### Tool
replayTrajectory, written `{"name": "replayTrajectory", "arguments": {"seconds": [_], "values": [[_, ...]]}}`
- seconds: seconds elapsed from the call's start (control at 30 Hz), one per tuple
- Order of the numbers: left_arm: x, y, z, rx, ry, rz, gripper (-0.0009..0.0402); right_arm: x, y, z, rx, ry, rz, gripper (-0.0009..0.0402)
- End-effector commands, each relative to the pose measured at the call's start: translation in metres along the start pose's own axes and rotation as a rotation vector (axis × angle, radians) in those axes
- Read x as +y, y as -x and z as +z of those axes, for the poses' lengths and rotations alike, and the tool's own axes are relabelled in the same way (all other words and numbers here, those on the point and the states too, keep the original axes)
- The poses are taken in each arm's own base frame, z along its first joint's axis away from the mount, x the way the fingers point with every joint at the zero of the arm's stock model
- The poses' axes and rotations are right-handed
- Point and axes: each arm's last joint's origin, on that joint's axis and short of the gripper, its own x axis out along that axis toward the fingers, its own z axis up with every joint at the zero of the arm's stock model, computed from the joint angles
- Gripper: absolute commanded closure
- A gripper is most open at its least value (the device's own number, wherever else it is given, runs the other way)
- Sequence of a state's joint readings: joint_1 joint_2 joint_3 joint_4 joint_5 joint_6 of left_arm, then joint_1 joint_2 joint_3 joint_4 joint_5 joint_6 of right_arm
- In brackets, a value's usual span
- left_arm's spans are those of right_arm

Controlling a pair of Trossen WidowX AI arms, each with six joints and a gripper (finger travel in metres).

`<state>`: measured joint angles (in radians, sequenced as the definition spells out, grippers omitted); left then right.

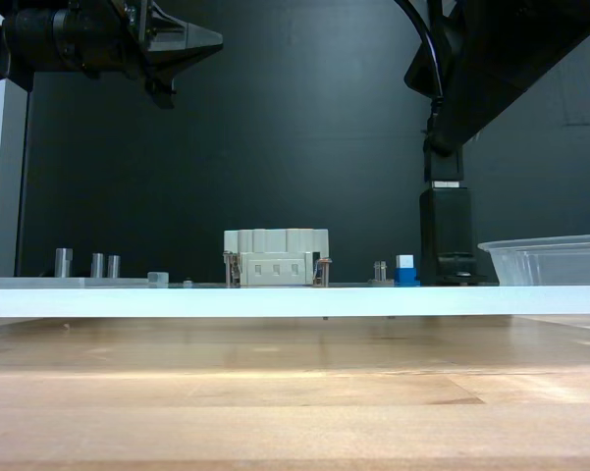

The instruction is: Remove the USB connector from the USB hub and place in the container

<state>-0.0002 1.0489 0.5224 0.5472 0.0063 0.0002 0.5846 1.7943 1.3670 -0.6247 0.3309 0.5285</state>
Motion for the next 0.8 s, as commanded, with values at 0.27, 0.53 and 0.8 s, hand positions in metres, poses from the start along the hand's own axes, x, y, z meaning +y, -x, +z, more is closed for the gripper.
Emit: {"name": "replayTrajectory", "arguments": {"seconds": [0.27, 0.53, 0.8], "values": [[0.0, 0.0, 0.0, 0.0, 0.0, 0.0, 0.0392, -0.004, 0.002, 0.007, 0.081, 0.056, 0.002, 0.0393], [0.0, 0.0, 0.0, 0.0, 0.0, 0.0, 0.0392, -0.002, -0.001, 0.013, 0.1, 0.076, 0.013, 0.0393], [0.0, 0.0, 0.0, -0.001, 0.0, 0.0, 0.0392, -0.003, -0.001, 0.013, 0.116, 0.071, 0.029, 0.0393]]}}
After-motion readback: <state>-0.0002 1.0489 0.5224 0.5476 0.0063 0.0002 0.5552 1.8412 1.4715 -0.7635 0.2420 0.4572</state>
